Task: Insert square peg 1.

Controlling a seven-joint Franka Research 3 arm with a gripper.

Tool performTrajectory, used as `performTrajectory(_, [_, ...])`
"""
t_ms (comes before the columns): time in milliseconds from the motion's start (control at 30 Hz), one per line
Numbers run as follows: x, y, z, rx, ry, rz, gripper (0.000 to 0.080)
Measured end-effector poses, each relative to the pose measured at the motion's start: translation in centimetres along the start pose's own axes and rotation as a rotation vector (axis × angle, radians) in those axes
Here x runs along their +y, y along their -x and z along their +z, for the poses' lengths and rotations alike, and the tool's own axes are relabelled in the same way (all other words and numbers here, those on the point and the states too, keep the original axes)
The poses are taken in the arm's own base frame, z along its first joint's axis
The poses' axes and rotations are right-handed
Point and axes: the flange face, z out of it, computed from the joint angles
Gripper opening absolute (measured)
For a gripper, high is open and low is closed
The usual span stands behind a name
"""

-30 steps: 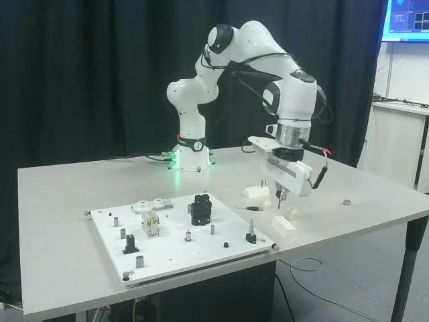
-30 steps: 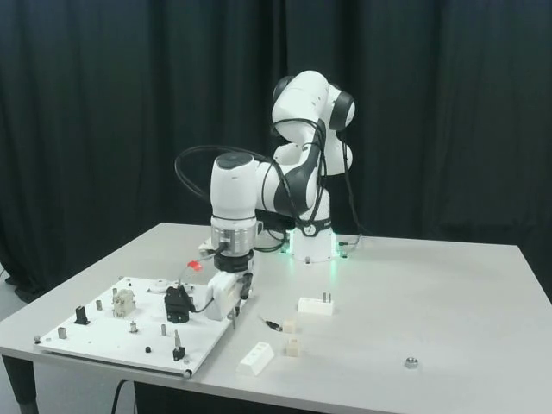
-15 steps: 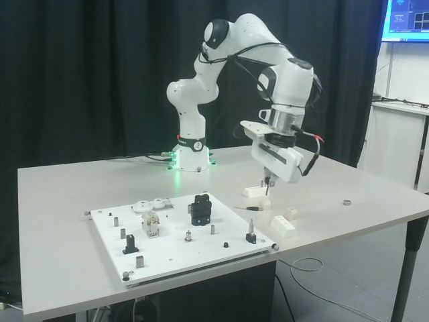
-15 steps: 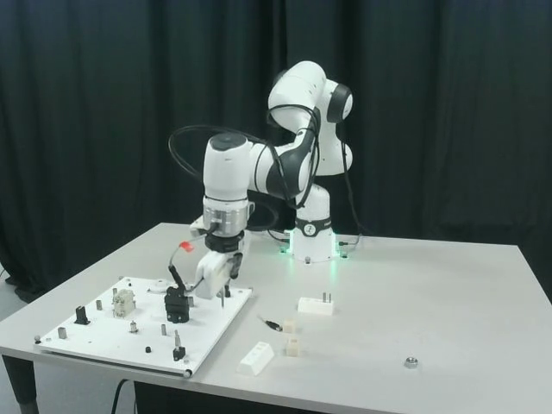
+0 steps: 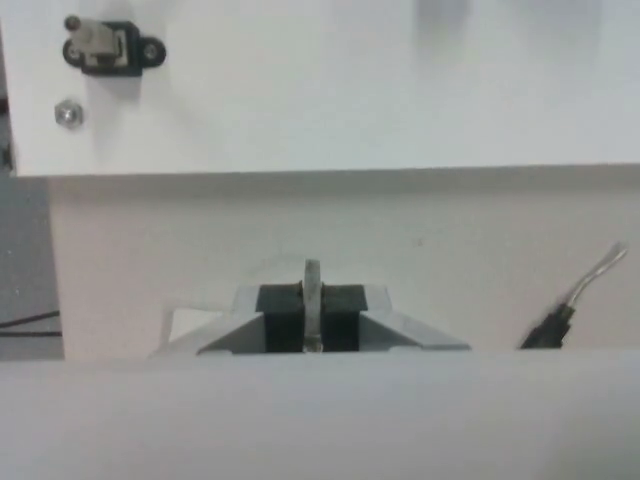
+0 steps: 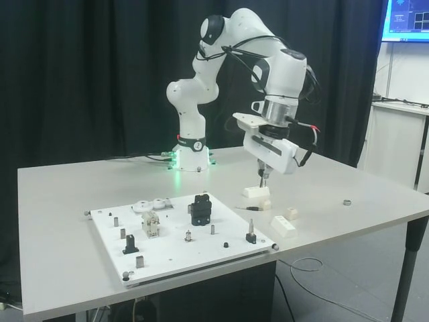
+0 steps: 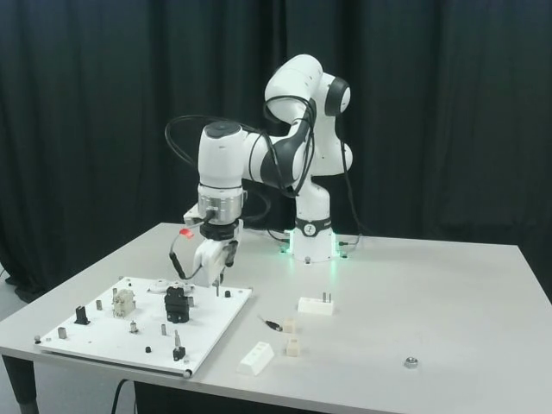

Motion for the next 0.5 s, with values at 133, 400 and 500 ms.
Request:
performTrajectory(133, [-0.3, -0.8, -0.1, 0.013, -0.006, 0.0, 0.0031])
performTrajectory(400, [-1.6, -3.6, -0.2, 0.052, -0.024, -0.008, 0.0031])
performTrajectory(500, [-2.3, -4.9, -0.1, 0.064, -0.028, -0.021, 0.0031])
